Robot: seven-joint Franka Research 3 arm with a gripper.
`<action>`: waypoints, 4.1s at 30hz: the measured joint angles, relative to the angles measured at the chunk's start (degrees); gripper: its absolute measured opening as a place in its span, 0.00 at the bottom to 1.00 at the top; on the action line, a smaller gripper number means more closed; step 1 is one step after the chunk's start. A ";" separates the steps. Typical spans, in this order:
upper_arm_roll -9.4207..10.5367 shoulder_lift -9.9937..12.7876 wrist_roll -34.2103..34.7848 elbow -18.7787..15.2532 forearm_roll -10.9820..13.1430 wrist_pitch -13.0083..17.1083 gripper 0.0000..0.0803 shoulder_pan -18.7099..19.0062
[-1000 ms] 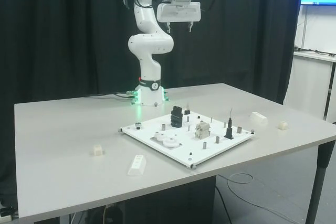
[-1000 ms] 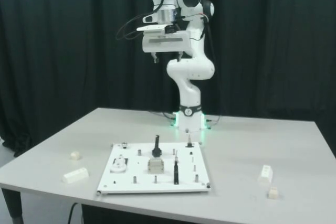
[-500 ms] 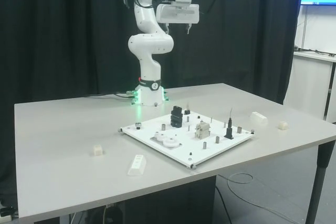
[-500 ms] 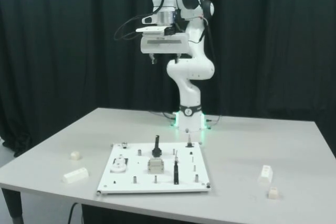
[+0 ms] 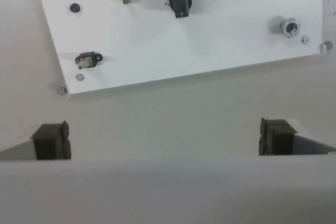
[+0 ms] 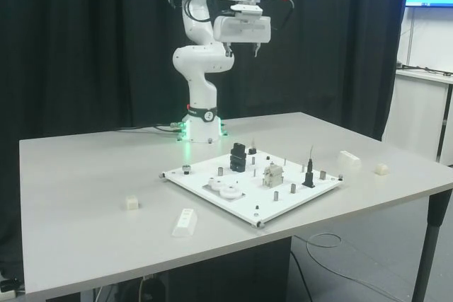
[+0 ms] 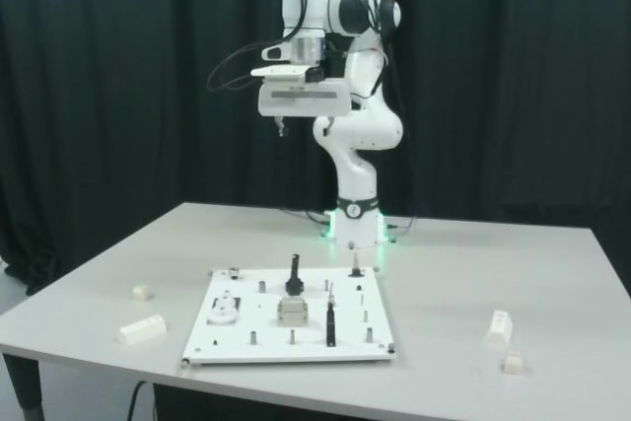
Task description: Remove D-SUB.
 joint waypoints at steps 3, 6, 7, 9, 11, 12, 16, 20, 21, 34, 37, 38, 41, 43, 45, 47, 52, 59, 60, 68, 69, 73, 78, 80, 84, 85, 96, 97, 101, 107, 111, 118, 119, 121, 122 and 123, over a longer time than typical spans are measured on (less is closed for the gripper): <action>-0.14 1.09 -0.58 -0.14 -0.11 1.02 1.00 -0.05; -0.28 2.20 -1.32 -0.39 -0.24 2.05 1.00 -0.17; -0.33 2.56 -1.46 -0.54 -0.32 2.52 1.00 -0.22; -0.44 3.25 -1.53 -0.94 -0.50 3.63 1.00 -0.34; -0.54 3.92 -1.53 -1.41 -0.67 4.89 1.00 -0.53; -0.58 4.29 -1.53 -1.63 -0.78 5.53 1.00 -0.64; -0.85 5.82 -1.54 -2.39 -1.17 7.97 1.00 -0.96; -1.18 7.50 -1.54 -3.12 -1.71 10.41 1.00 -1.04; -1.22 7.96 -1.54 -3.21 -1.84 10.91 1.00 -1.07; -1.10 13.94 -2.00 -4.67 -3.16 17.37 1.00 -1.13; -1.09 15.46 -2.00 -4.80 -3.69 18.41 1.00 -1.12; -1.09 15.96 -2.00 -4.89 -3.85 18.79 1.00 -1.12; -1.09 17.38 -2.00 -5.26 -4.33 19.91 1.00 -1.12; -1.09 18.27 -2.00 -5.61 -4.74 20.79 1.00 -1.12; -1.09 19.09 -2.00 -5.94 -5.04 21.59 1.00 -1.12; -1.09 19.95 -2.00 -6.20 -5.23 22.36 1.00 -1.12; -1.10 21.73 -2.00 -6.85 -5.37 24.19 1.00 -1.12; -1.10 23.60 -2.00 -7.68 -5.42 26.60 1.00 -1.12; -1.10 23.84 -2.00 -7.75 -5.42 26.84 1.00 -1.12; -1.09 25.48 -1.89 -9.39 -5.42 30.32 1.00 -0.99; -1.09 25.70 -1.86 -9.63 -5.42 30.91 1.00 -0.96; -1.09 26.63 -1.78 -10.61 -5.42 33.01 1.00 -0.88; -1.07 28.05 -1.78 -11.23 -5.42 34.99 1.00 -0.78; -1.06 28.67 -1.79 -11.38 -5.42 35.77 1.00 -0.73; -1.05 29.88 -1.79 -11.49 -5.42 37.06 1.00 -0.68; -1.05 30.18 -1.79 -11.49 -5.42 37.31 1.00 -0.67; -1.05 32.95 -1.88 -11.50 -5.53 39.23 1.00 -0.66; -1.05 33.11 -1.88 -11.50 -5.58 39.31 1.00 -0.66; -1.05 33.70 -1.93 -11.50 -5.72 39.69 1.00 -0.65; -1.05 34.25 -1.94 -11.50 -5.73 40.06 1.00 -0.64; -1.07 34.35 -1.93 -11.50 -5.73 40.16 1.00 -0.64; -1.14 34.42 -1.90 -11.50 -5.73 40.21 0.68 -0.64; -1.15 34.43 -1.90 -11.50 -5.73 40.21 0.68 -0.64; -1.15 34.44 -1.88 -11.50 -5.72 40.21 0.48 -0.64; -1.15 34.45 -1.87 -11.50 -5.71 40.21 0.48 -0.64; -1.15 34.45 -1.87 -11.50 -5.70 40.21 0.48 -0.64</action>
